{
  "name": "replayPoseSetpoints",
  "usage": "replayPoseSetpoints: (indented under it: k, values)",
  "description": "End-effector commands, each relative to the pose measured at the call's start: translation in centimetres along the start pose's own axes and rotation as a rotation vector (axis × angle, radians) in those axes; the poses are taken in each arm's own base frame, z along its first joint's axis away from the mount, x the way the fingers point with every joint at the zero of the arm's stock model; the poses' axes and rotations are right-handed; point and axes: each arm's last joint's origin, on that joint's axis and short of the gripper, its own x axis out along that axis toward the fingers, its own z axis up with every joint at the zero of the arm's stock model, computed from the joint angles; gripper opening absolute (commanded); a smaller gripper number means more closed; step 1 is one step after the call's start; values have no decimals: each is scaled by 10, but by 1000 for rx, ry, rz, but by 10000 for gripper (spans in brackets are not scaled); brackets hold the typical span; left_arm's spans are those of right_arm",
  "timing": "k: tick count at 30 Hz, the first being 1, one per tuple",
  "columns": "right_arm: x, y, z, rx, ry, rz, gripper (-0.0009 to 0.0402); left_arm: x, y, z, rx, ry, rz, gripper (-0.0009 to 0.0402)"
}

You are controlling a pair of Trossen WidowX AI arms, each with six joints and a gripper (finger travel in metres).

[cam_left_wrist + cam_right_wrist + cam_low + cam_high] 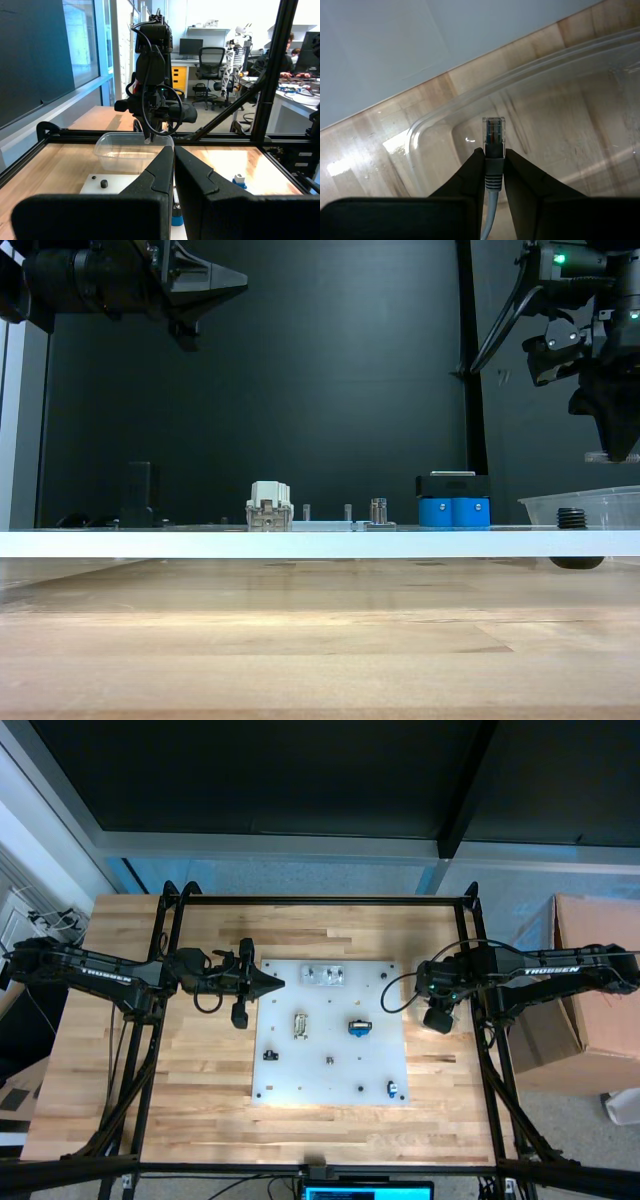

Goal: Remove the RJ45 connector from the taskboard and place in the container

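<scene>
table; right gripper holds rj45 connector.

— What lies behind?
— An office: a black chair, a monitor, daylight through tall windows.
— And beside the wooden table?
— A cardboard box on the grey floor.
</scene>
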Motion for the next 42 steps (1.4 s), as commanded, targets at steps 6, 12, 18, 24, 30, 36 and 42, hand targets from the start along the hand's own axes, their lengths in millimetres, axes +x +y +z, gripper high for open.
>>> replayPoseSetpoints:
  k: [6, 12, 18, 24, 30, 36, 42]
  values:
    - [1, -2, -1, 11, 5, -24, 166, 0, 0, 0, 0, 0, 0, 0]
    - [-1, 0, 3, -18, -33, -14, 212, 0, 0, 0, 0, 0, 0, 0]
    - [-14, 6, 17, -65, -192, 42, 215, 0, 0, 0, 0, 0, 0, 0]
    - [-30, 18, 35, -144, -412, 119, 215, 0, 0, 0, 0, 0, 0, 0]
    - [-44, 29, 56, -210, -686, 189, 195, 0, 0, 0, 0, 0, 0, 0]
    - [-61, 35, 71, -246, -937, 230, 143, 0, 0, 0, 0, 0, 0, 0]
    - [-63, 38, 77, -260, -1112, 254, 81, 0, 0, 0, 0, 0, 0, 0]
